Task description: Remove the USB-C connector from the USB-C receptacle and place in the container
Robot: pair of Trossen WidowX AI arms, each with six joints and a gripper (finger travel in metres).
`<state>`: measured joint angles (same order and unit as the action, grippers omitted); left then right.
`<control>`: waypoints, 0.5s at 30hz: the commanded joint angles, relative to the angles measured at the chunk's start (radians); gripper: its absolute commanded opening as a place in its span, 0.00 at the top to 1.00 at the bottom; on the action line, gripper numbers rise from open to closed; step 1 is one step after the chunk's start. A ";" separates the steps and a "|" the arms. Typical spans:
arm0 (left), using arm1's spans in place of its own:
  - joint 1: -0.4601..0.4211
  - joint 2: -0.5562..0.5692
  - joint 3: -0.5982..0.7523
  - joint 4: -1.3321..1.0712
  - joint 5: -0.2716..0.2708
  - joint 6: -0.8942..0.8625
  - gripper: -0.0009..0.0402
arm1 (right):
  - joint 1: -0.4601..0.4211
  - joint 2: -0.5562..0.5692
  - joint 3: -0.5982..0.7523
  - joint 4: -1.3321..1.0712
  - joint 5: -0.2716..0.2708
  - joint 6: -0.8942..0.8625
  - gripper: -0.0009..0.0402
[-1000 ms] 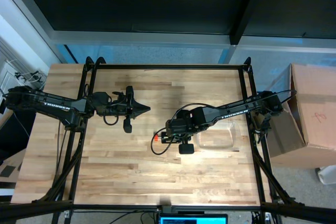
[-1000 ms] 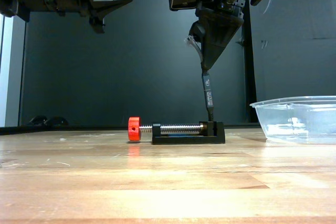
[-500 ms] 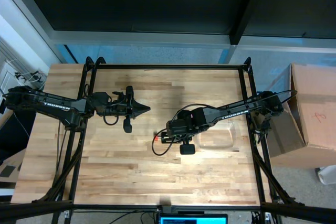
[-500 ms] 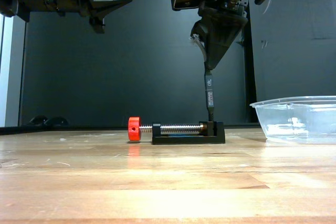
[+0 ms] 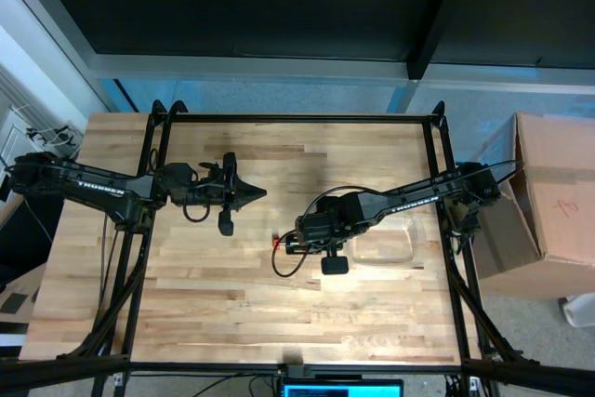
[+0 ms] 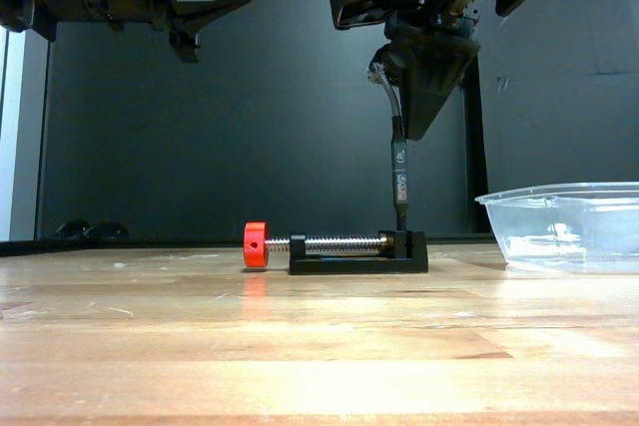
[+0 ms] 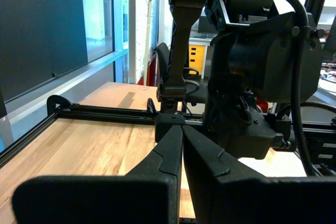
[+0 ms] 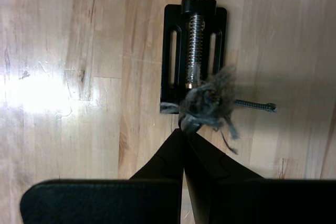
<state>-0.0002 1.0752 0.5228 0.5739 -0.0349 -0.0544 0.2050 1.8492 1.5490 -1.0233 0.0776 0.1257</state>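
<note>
The USB-C connector (image 6: 400, 185) stands nearly upright with its lower end in the receptacle of a black fixture (image 6: 359, 257) that has a red knob (image 6: 256, 244). My right gripper (image 6: 404, 135) points straight down onto the connector's top and is shut on it. In the right wrist view the shut right gripper (image 8: 182, 129) meets the frayed grey cable end (image 8: 205, 103) over the fixture (image 8: 170, 56). The clear container (image 6: 564, 231) sits to the right of the fixture, also shown from above (image 5: 407, 230). My left gripper (image 5: 253, 194) hovers high at the left, shut and holding nothing, its fingers (image 7: 173, 145) pressed together.
A black frame rail (image 5: 297, 119) borders the wooden table at the back and sides. A small screw (image 8: 254, 105) lies on the wood beside the fixture. A cardboard box (image 5: 553, 202) stands off the table's right edge.
My right gripper has shifted slightly to the right in the low view, and the connector now stands straighter. Its lower end stays in the fixture. The left arm has not moved.
</note>
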 commanded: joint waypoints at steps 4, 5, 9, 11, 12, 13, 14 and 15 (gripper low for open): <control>0.000 0.000 0.000 -0.002 0.000 0.000 0.98 | 0.003 -0.004 0.003 0.005 0.001 0.000 0.98; 0.000 0.000 0.000 -0.002 0.000 0.000 0.98 | 0.003 -0.004 0.004 0.005 0.001 0.000 0.98; 0.000 0.000 0.000 0.000 0.000 0.000 0.98 | 0.004 -0.004 0.003 0.005 0.001 0.000 0.98; 0.000 0.000 0.000 -0.001 0.000 0.000 0.98 | 0.005 -0.004 0.003 0.004 0.000 0.000 0.98; 0.000 0.000 0.000 -0.002 0.000 0.000 0.98 | 0.005 -0.004 0.004 0.002 0.000 0.000 0.98; 0.000 0.000 0.000 -0.002 0.000 0.000 0.98 | 0.005 -0.004 0.007 -0.005 0.000 0.001 0.98; 0.000 0.000 0.000 0.000 0.000 0.000 0.98 | 0.005 -0.004 0.013 -0.018 -0.001 0.002 0.98; 0.000 0.000 0.000 0.000 0.000 0.000 0.98 | 0.006 -0.004 0.023 -0.033 -0.003 0.001 0.98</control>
<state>-0.0002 1.0748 0.5228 0.5724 -0.0353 -0.0544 0.2104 1.8473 1.5581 -1.0378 0.0776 0.1261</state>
